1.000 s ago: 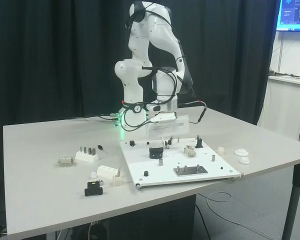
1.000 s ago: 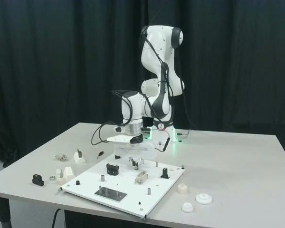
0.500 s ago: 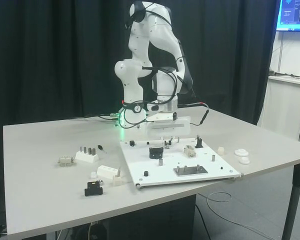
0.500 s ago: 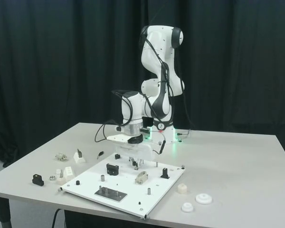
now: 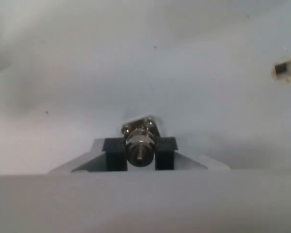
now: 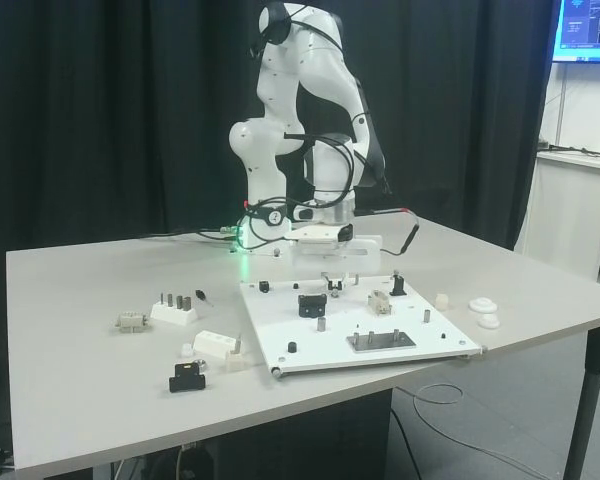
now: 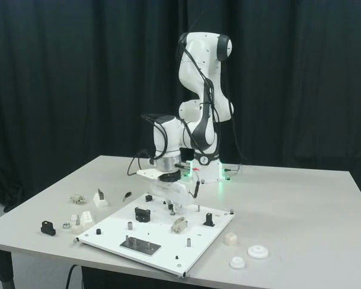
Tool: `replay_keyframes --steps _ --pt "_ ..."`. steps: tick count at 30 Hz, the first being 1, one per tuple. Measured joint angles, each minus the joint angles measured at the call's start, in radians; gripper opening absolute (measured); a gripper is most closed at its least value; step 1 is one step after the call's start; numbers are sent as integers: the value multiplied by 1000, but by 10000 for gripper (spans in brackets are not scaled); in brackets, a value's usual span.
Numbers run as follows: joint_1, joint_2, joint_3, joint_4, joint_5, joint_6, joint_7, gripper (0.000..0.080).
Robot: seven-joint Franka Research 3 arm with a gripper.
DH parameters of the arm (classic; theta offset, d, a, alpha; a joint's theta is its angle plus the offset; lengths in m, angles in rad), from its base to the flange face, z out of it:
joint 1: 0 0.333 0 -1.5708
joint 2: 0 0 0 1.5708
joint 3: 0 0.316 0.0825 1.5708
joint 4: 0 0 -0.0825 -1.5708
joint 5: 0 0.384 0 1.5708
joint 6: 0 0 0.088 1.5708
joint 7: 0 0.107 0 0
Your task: Insert BNC.
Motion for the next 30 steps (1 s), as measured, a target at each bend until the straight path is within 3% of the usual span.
replay_keyframes --steps 13,30 --pt "5 5 -1 4 -8 0 233 120" --pt "9 9 -1 11 -98 -10 620 120"
